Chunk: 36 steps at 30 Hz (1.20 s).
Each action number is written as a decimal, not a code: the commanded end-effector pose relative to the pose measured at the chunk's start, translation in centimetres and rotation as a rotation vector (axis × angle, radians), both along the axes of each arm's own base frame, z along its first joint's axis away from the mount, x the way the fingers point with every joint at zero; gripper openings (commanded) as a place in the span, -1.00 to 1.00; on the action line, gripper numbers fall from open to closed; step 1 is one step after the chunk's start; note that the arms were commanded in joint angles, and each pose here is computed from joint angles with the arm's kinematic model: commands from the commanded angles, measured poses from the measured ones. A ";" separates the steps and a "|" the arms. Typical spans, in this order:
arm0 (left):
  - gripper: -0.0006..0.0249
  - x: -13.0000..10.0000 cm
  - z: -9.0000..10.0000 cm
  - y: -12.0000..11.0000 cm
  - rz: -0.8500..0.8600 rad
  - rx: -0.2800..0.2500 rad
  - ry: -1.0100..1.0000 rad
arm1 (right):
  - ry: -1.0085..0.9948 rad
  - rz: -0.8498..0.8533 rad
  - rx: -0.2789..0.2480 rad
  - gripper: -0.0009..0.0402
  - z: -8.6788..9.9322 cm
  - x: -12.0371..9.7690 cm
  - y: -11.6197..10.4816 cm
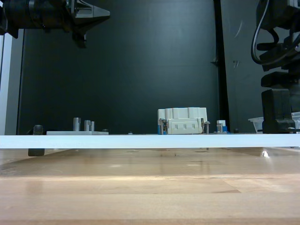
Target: Pick the 16mm bar and install on taskboard
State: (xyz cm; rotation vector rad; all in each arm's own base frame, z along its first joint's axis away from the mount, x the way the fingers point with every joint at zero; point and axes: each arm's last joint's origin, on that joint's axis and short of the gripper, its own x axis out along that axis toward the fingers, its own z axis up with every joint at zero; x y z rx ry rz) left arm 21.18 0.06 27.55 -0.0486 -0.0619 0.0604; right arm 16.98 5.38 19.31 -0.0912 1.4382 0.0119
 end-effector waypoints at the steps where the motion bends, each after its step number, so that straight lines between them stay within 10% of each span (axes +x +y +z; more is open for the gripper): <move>1: -0.95 0.0 0.0 0.0 0.000 0.000 -0.001 | 0.005 -0.001 -0.001 0.37 -0.1 -0.1 0.0; 36: -0.95 0.0 0.0 0.0 0.000 0.000 0.000 | 0.009 -0.035 0.001 0.19 -2.0 0.2 0.0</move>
